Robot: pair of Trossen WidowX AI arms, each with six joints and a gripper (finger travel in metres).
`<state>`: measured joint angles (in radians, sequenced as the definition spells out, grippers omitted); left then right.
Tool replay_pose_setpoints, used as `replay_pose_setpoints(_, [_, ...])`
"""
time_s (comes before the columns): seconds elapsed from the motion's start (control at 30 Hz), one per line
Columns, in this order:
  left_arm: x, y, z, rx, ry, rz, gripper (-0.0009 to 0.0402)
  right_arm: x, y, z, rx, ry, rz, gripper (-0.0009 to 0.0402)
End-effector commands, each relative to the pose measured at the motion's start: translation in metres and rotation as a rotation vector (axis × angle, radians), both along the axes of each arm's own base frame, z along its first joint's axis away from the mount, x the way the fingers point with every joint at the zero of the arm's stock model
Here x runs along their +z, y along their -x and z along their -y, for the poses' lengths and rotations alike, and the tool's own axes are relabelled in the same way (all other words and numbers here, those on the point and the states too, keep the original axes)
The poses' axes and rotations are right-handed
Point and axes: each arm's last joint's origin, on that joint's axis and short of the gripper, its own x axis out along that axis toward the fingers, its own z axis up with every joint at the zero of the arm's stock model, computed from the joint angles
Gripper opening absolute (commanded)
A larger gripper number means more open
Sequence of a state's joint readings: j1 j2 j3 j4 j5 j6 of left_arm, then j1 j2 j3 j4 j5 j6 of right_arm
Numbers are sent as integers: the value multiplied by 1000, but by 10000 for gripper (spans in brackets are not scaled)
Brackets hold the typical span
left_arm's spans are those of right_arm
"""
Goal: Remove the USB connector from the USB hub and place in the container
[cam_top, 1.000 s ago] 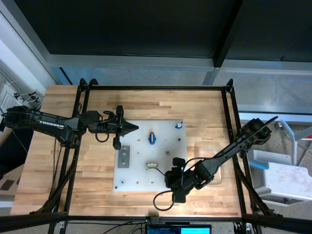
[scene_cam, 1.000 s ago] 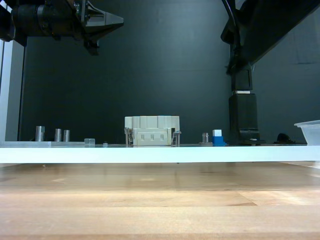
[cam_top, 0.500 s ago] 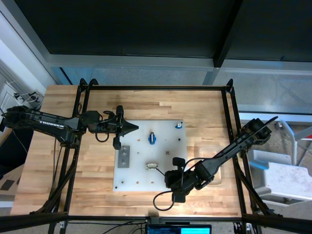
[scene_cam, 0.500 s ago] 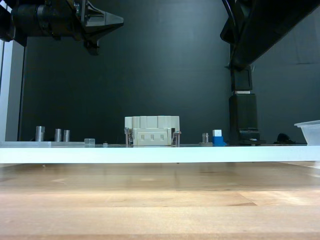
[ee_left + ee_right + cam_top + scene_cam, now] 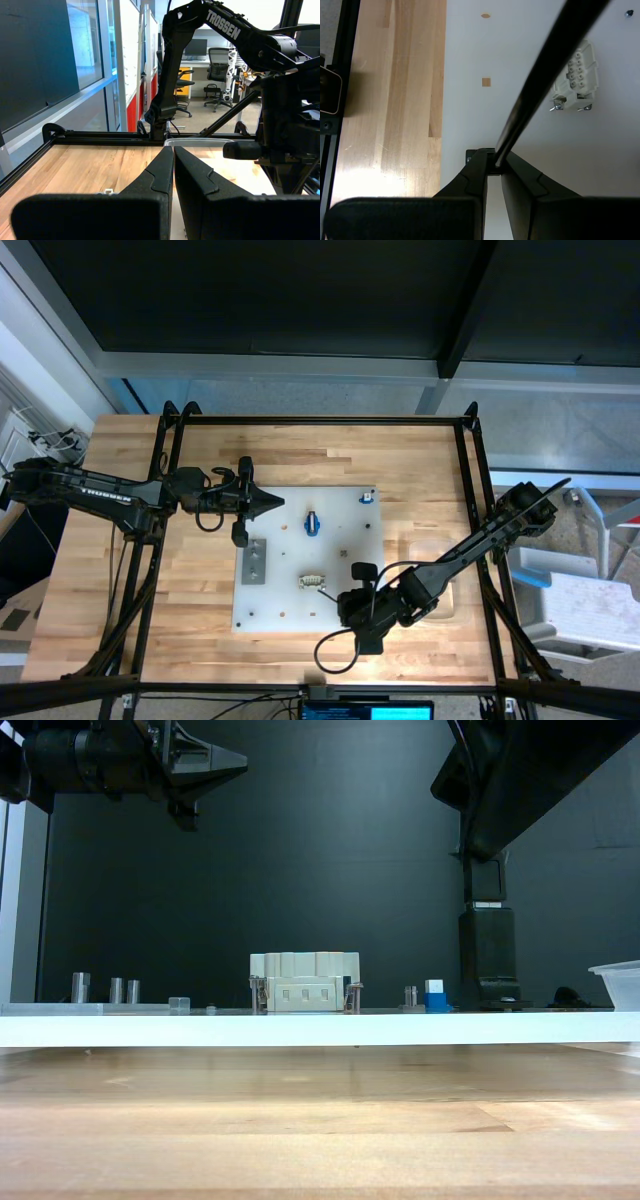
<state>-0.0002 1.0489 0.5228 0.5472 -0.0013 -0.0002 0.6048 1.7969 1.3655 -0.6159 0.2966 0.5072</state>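
Note:
My right gripper (image 5: 493, 160) points down at the white board (image 5: 545, 145), shut on the USB connector's thin black cable (image 5: 540, 75), which runs up and away from the fingertips. A small dark part shows at the fingertips; the USB hub itself is hidden under them. In the high view this gripper (image 5: 350, 602) is over the board's near right part. The container (image 5: 432, 575), a clear tray, lies to the board's right, partly behind the right arm, and its rim (image 5: 616, 976) shows in the low view. My left gripper (image 5: 275, 502) hovers shut above the board's far left edge.
A cream multi-pin connector (image 5: 572, 75) sits on the board close to the right gripper. A blue knob (image 5: 312, 524), a grey block with pegs (image 5: 256, 562) and a small blue-white part (image 5: 367, 496) also stand on the board. A black cable loop (image 5: 335, 652) lies near the table's front edge.
In the low view the right arm's upper link has leaned slightly to the left while its gripper stays at the same spot. The left arm has not moved.

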Motion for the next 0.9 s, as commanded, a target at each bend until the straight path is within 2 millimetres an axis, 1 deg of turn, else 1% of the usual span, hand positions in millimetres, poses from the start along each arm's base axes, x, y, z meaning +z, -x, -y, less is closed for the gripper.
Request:
replay_pose_setpoints(0.03, [0,0,0,0,0,0,1,-3,-2,1,0,-1,-16,0])
replay_pose_setpoints(0.27, [0,0,0,0,0,0,1,5,-14,-2,25,42,-43,0])
replay_pose_setpoints(0.5, [0,0,0,0,0,0,1,7,-13,-1,10,54,-56,0])
replay_pose_setpoints(0.77, [0,0,0,0,0,0,1,11,1,-1,-12,45,-9,0])
replay_pose_setpoints(0.9, [0,0,0,0,0,0,1,12,8,-2,-21,47,53,0])
